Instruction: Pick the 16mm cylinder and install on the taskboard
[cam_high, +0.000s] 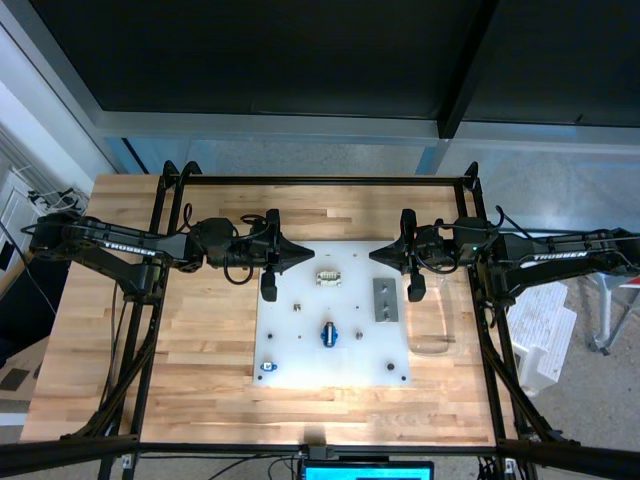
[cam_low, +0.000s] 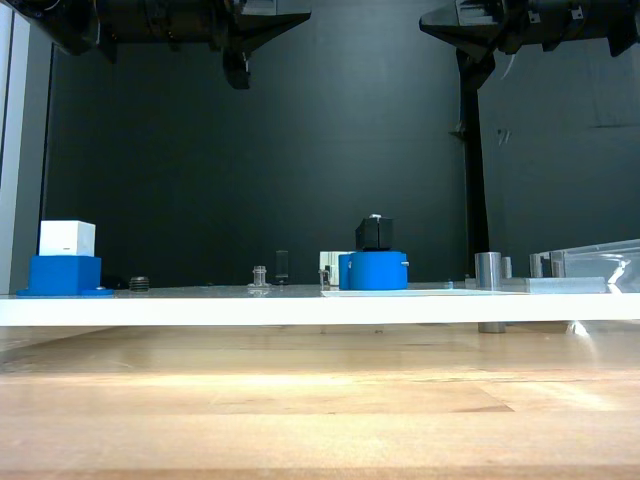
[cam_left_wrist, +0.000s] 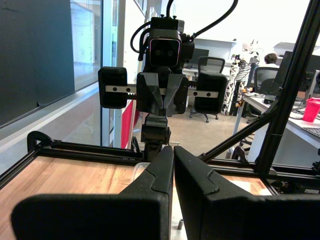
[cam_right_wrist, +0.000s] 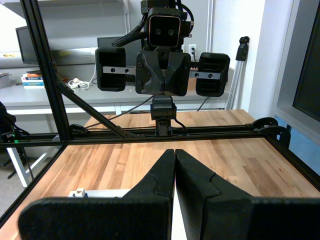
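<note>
The taskboard (cam_high: 300, 350) is a square white plate in the middle of the wooden table, seen edge-on in the low view as the taskboard (cam_low: 200, 305). It carries a grey block (cam_high: 385, 298), a blue connector (cam_high: 329, 335) and small silver fittings. I cannot pick out the 16mm cylinder in any view. My left gripper (cam_high: 308, 255) hangs high over the board's far left corner, shut and empty, and shows as the left gripper (cam_left_wrist: 173, 150). My right gripper (cam_high: 374, 255) faces it over the far right corner, also shut and empty, and shows as the right gripper (cam_right_wrist: 175, 152).
A clear plastic tray (cam_high: 440, 318) lies just right of the board. A black frame (cam_high: 320, 181) surrounds the table. In the low view a blue base with a white cube (cam_low: 66, 262) stands at the board's near left, and a silver post (cam_low: 488, 270) right of the connector.
</note>
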